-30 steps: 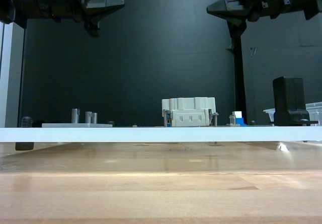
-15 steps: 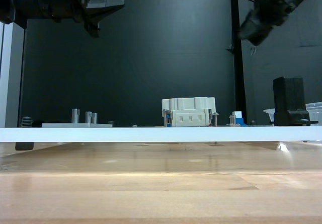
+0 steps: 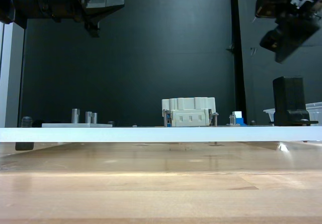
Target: Pick the 16mm bar and install on taskboard
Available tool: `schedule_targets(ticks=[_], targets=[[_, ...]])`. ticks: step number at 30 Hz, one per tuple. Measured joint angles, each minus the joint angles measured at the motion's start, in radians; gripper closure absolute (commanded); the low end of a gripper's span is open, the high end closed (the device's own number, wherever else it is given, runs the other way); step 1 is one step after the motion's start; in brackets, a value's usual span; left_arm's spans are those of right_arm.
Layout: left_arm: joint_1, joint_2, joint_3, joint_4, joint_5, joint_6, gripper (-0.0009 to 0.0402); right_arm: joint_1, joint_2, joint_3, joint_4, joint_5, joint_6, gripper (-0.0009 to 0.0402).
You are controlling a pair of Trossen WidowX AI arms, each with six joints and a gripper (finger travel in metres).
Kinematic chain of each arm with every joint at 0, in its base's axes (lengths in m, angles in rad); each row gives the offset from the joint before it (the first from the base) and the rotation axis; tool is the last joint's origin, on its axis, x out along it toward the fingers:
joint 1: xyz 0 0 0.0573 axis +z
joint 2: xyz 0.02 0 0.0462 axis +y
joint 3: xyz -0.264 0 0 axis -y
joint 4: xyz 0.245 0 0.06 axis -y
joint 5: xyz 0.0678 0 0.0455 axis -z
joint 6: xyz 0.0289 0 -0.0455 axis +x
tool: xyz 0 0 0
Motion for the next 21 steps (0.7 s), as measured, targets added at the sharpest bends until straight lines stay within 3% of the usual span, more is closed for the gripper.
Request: schedule_targets(ticks=[10,15,21], targets=[[0.0,0.0,0.0,0.0,0.0,0.0,0.0393,0.069,0.0,0.0,-0.165,0.002,0.042,0.0393],[0.0,0.0,0.0,0.0,0.0,0.0,0.0393,0.132,0.0,-0.003,-0.219,0.035,0.07,0.039],[0.0,0.0,0.0,0.0,0.0,0.0,0.0393,0.201,0.0,-0.011,-0.23,0.039,0.106,0.0365]])
